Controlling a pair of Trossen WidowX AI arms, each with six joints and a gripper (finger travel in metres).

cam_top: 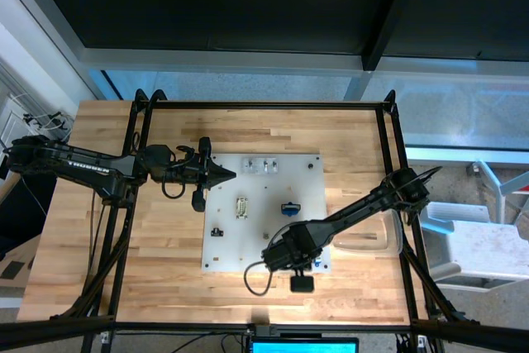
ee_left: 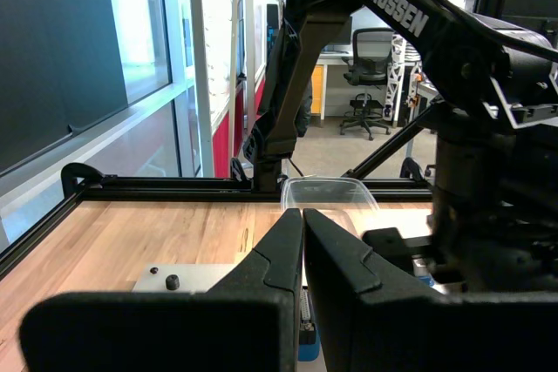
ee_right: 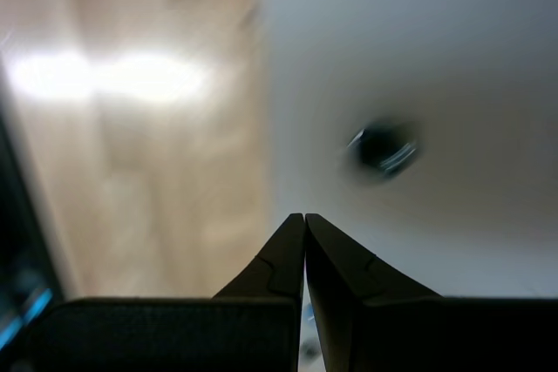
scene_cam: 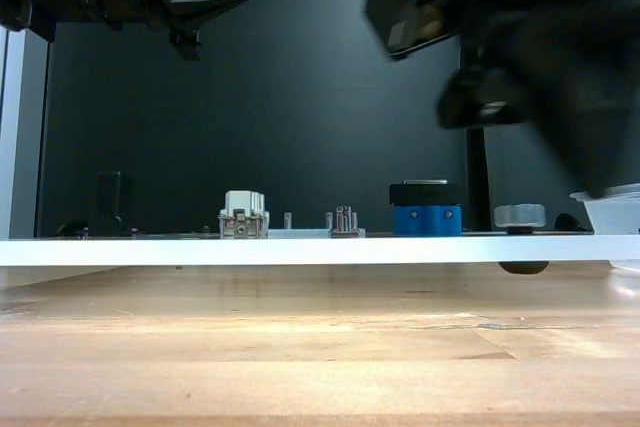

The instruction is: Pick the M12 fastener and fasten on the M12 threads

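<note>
My right gripper [ee_right: 304, 217] is shut with nothing showing between its fingertips. It hangs over the near right part of the white board [cam_top: 223, 245], and in the high view the right gripper [cam_top: 281, 255] is above that spot. A dark round stud with a silver glint [ee_right: 384, 147] lies blurred on the board beyond the tips. In the low view a pale grey knurled nut [scene_cam: 520, 215] sits at the stud's place with no black ribs showing, so it looks to be on its stud. The right gripper [scene_cam: 598, 172] is above and to its right. My left gripper [ee_left: 303, 241] is shut and empty, held high at the board's far left.
A clear tray [cam_top: 368, 241] lies just right of the board beside the right arm. On the board stand a blue-and-black part [scene_cam: 425, 209], a white connector block [scene_cam: 243, 215] and small silver posts [scene_cam: 345, 219]. A black frame rims the table.
</note>
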